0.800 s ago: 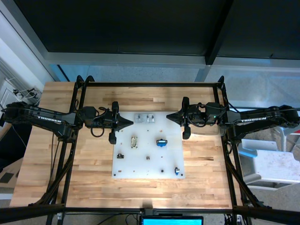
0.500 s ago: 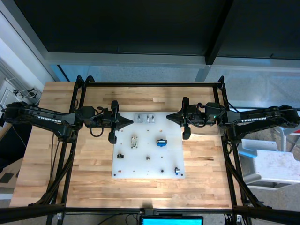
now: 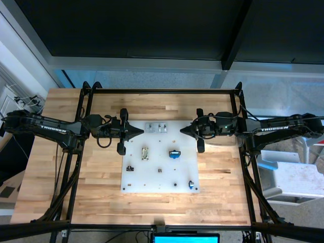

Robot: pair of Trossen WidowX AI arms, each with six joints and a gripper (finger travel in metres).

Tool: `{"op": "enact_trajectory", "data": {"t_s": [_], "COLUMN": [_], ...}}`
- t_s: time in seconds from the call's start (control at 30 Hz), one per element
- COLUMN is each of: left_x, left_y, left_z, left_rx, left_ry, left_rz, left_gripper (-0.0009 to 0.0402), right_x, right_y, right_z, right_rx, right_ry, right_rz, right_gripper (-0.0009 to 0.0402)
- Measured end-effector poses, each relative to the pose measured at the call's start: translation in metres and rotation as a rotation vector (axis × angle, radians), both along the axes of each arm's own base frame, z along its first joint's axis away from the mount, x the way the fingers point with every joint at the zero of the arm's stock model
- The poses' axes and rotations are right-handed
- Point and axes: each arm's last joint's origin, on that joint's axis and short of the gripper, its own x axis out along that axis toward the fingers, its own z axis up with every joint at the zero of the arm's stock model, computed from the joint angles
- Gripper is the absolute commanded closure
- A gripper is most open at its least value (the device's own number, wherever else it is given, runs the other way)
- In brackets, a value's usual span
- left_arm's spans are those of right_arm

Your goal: Remove the rj45 connector and place it in the container

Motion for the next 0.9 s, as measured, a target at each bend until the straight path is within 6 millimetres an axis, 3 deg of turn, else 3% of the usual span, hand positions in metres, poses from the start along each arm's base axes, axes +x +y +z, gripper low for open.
{"op": "enact_trajectory", "data": {"t_s": [0.5,0.9], "left_x": [0.0,0.0], "left_y": [0.0,0.0], "left_z": [0.0,0.0], "left_rx": [0.0,0.0], "left_ry": [0.0,0.0], "left_rz": [0.0,0.0], "left_gripper": [0.0393,0.0393], "right_x": [-0.01,-0.021], "right_y": [0.006,0.026], "right_z": [0.001,0.002], "right_rx": [0.049,0.024], "right_ry": [0.351,0.561], "right_rz": [-0.002,0.001], "right_gripper": [0.0393,0.0393]}}
